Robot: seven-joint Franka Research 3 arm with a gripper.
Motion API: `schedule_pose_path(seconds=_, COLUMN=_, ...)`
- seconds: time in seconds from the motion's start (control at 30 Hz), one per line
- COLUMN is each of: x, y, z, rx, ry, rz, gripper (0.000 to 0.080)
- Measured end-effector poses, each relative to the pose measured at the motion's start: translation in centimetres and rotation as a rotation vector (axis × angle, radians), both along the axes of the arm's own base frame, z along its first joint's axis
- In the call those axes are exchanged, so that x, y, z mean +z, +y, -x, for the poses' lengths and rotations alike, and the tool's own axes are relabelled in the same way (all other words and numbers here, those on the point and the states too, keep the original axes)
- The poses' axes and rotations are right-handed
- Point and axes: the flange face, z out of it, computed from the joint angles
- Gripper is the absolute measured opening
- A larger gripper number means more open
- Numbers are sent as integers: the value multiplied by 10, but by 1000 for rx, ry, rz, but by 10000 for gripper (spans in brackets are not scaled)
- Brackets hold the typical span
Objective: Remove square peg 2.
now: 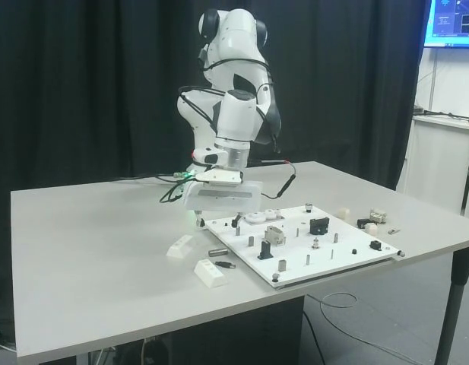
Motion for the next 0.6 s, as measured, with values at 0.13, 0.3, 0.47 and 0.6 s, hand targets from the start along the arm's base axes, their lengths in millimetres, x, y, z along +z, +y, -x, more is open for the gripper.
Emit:
schedule_pose_path(seconds=0.13, x=2, y=0, z=-1, rx=-1, ry=2, rz=-2, gripper=792)
schedule_pose_path(seconds=0.3, x=3, y=1, z=-3, rx=-1, ry=2, rz=-3, gripper=800)
schedule_pose_path(seconds=0.47, x=3, y=1, z=-3, rx=-1, ry=2, rz=-3, gripper=800)
schedule_pose_path(seconds=0.6, x=2, y=1, z=-4, rx=6, ry=3, rz=-3, gripper=800)
